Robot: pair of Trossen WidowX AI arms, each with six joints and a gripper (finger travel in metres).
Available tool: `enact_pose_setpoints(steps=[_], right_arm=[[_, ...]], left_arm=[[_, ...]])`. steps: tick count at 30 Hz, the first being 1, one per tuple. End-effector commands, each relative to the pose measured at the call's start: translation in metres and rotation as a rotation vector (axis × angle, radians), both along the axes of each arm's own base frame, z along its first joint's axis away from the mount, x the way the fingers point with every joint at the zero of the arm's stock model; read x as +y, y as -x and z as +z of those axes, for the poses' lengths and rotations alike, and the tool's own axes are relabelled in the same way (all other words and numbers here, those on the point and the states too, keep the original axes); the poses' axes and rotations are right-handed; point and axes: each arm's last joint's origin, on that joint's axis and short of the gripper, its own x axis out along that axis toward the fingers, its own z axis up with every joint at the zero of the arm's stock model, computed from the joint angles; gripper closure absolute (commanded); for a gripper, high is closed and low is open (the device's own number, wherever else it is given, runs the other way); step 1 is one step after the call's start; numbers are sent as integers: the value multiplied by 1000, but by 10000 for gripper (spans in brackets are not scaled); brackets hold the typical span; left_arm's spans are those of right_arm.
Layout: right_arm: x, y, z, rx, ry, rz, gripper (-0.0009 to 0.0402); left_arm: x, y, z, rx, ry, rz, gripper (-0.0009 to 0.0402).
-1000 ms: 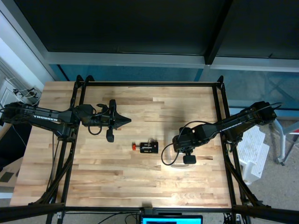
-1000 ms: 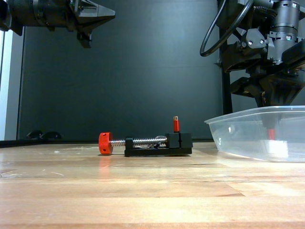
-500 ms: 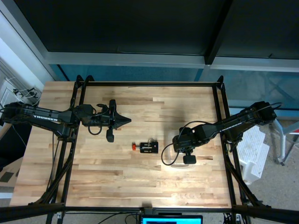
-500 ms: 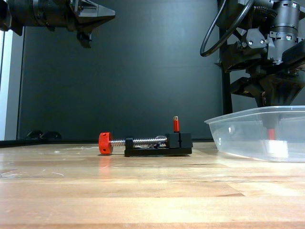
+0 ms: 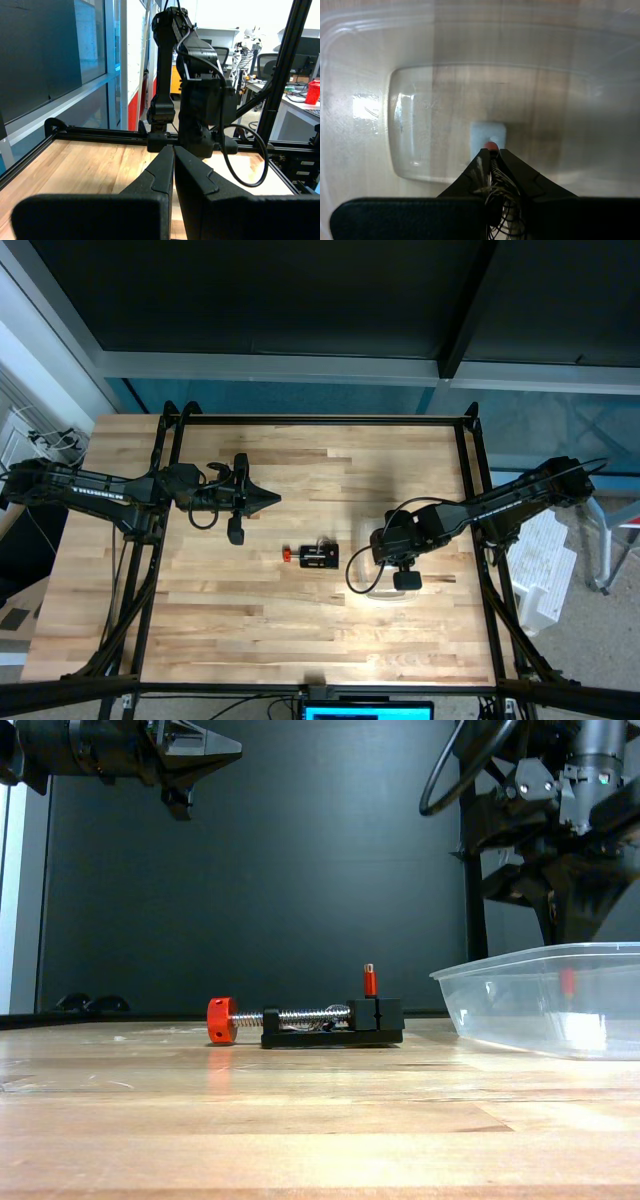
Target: Pick the rca connector and install on the hub
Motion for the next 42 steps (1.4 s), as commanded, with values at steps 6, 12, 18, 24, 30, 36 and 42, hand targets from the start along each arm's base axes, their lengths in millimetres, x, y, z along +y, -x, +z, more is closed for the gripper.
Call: enact_pose_setpoints(steps=[6,12,18,24,30,36,42], right_arm=[[-1,1,26,-18,5,-3,393],[-1,3,46,-24,3,-3,393],[-3,9,59,-21,4,-4,393],[-4,13,63,-32,0,-6,393],[-4,13,63,-29,1,-6,393],[-4,13,63,-31,1,-6,393],[-4,12,62,-34,0,-7,393]], left_arm=[[0,0,0,0,0,0,393],[0,0,0,0,0,0,393],[0,0,0,0,0,0,393],[0,0,0,0,0,0,393],[0,0,0,0,0,0,393],[0,0,0,0,0,0,393],[0,0,0,0,0,0,393]])
